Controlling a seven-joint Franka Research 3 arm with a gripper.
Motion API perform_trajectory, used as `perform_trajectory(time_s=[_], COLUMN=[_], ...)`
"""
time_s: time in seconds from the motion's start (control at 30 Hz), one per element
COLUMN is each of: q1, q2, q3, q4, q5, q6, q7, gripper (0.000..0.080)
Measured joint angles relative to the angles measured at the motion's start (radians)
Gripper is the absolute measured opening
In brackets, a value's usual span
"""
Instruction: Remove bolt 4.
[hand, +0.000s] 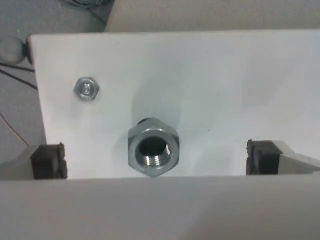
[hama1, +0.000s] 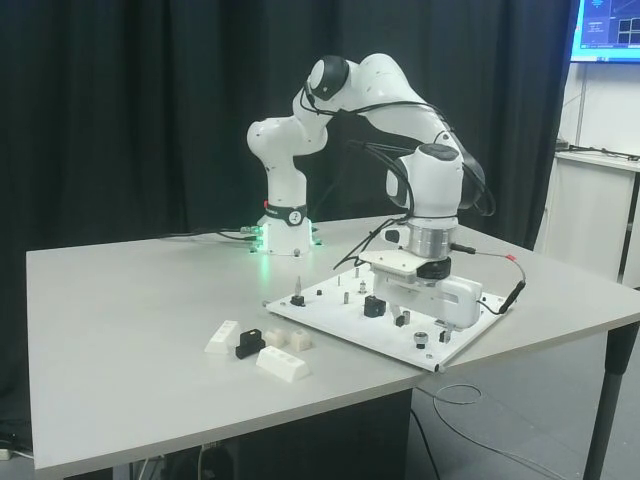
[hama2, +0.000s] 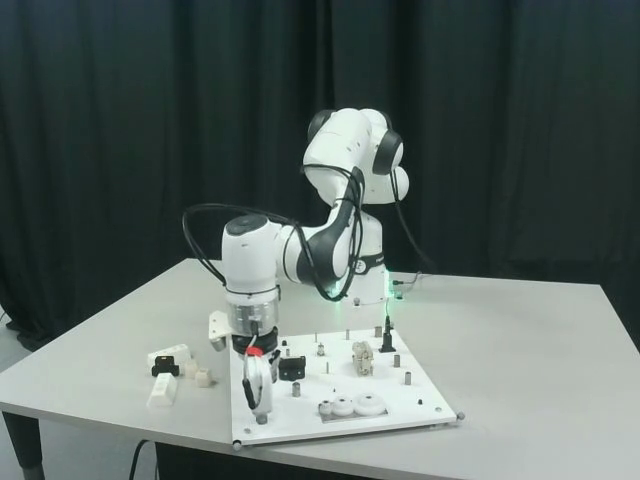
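Note:
In the wrist view a grey metal hex bolt head (hand: 151, 149) with a threaded bore stands upright on the white board (hand: 225, 90). My gripper (hand: 155, 160) hangs straight above it, open. The black fingertips (hand: 48, 161) are wide apart, one on each side of the hex head, and neither touches it. A smaller hex bolt (hand: 87, 90) sits flat on the board near its corner. In both room views the gripper (hama1: 405, 312) (hama2: 248, 362) is low over the board's near corner, and the arm hides the bolt there.
Pegs, a black block (hama1: 374, 306) and white gears (hama2: 350, 405) stand on the white board (hama1: 330, 325). White blocks (hama1: 283, 365) and a black piece (hama1: 247, 345) lie on the grey table beside it. A cable (hama1: 515, 290) runs past the board's edge.

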Motion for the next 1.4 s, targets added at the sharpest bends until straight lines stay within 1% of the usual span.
perform_trajectory(time_s=[0.33,0.6,0.63,1.4], q1=[0.0,0.0,0.0,0.002], q2=[0.007,0.007,0.007,0.003], q3=[0.007,0.009,0.01,0.01], q4=[-0.014,-0.016,-0.016,-0.015], q5=[-0.006,-0.016,-0.017,-0.02], q6=[0.023,0.031,0.032,0.039], q7=[0.001,0.004,0.004,0.04], gripper=[0.08,0.08,0.07,0.07])
